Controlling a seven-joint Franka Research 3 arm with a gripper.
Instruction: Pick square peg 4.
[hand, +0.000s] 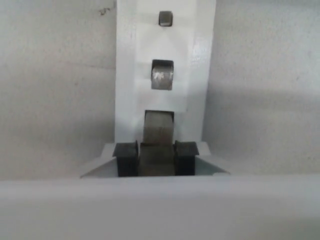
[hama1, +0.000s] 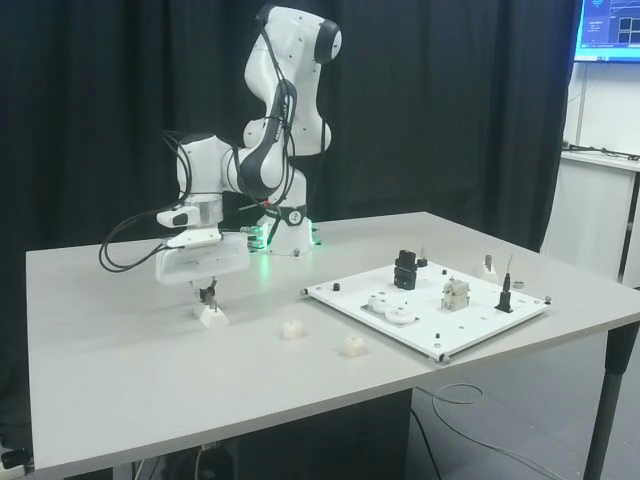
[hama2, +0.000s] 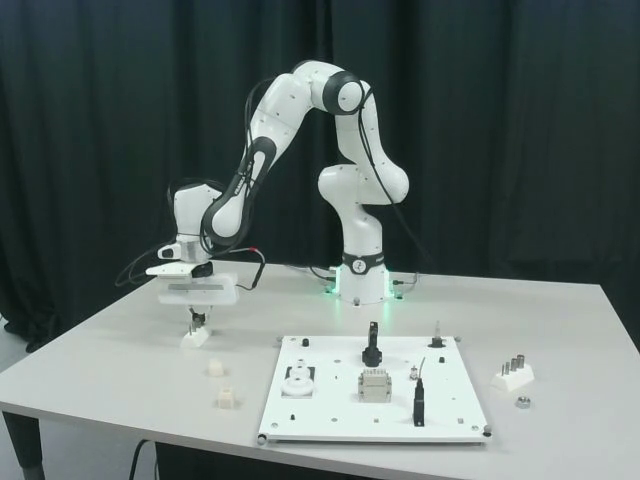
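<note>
Even overhead room light, black curtain backdrop, soft shadow under the gripper (hama1: 208, 296) on the grey table (hama1: 120, 380), green glow at the arm's base (hama2: 335, 290), wrist view soft and blurred.

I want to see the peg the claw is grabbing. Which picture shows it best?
The wrist view: the square peg sits big between the claw fingers. Both room views show only a speck under the claw.

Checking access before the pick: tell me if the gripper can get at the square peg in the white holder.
Probably yes. The gripper already straddles the nearest peg in the holder, a finger on each side, nothing between.
</note>
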